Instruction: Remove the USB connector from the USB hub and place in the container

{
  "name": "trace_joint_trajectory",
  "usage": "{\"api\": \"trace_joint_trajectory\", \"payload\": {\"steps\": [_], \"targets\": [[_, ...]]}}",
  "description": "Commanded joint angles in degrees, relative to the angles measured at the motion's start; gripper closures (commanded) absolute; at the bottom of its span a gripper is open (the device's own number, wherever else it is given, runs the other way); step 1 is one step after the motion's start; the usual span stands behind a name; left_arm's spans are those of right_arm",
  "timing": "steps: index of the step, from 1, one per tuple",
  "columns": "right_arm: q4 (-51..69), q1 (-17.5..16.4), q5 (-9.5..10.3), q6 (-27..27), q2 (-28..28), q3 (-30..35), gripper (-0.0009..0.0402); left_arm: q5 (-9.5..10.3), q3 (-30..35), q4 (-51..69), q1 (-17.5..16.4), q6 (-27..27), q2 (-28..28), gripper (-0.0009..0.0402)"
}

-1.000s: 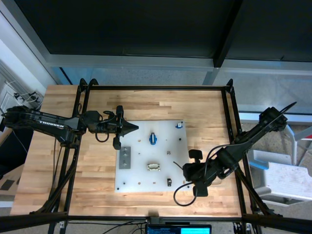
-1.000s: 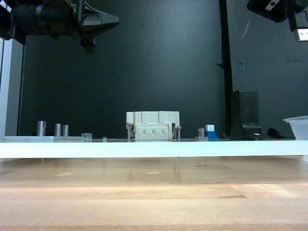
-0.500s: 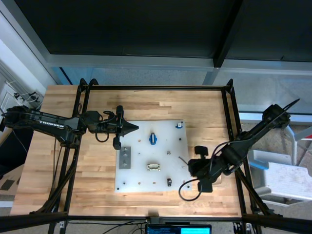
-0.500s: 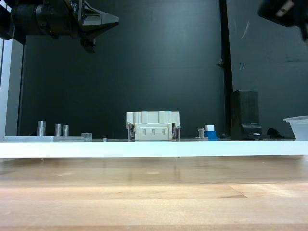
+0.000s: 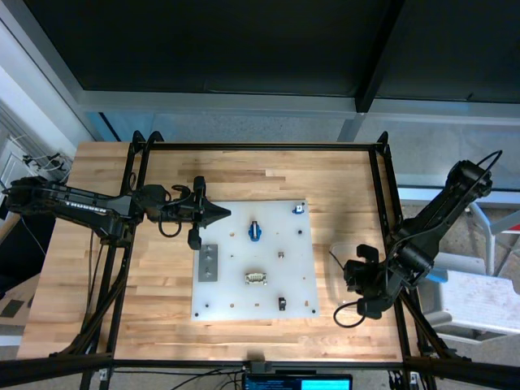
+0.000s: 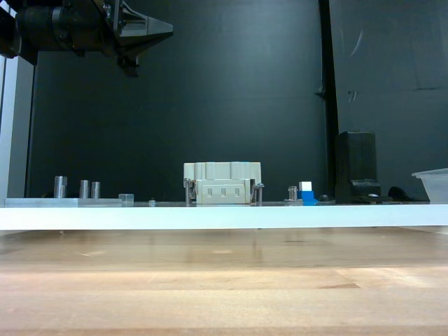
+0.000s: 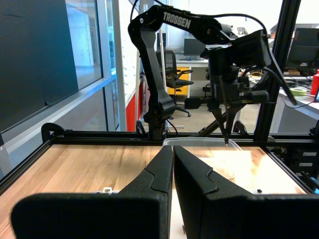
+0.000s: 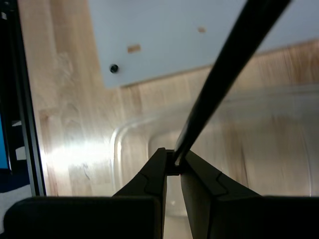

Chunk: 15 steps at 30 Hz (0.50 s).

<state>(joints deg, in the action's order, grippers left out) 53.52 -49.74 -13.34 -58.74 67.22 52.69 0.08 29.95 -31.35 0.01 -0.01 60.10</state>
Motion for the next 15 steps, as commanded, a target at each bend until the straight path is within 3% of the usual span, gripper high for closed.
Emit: {"api": "trace_joint_trajectory", "payload": {"steps": [1, 15], "targets": [[0.00, -1.20, 1.01, -2.16, -1.16, -1.92, 0.0393, -0.02, 0.00, -0.02, 0.00, 0.00, 0.02, 0.0392], [0.28, -2.14, 0.94, -3.39, -3.85, -5.01, 0.0393, -0.02, 0.00, -0.02, 0.00, 0.00, 0.02, 0.0392]]}}
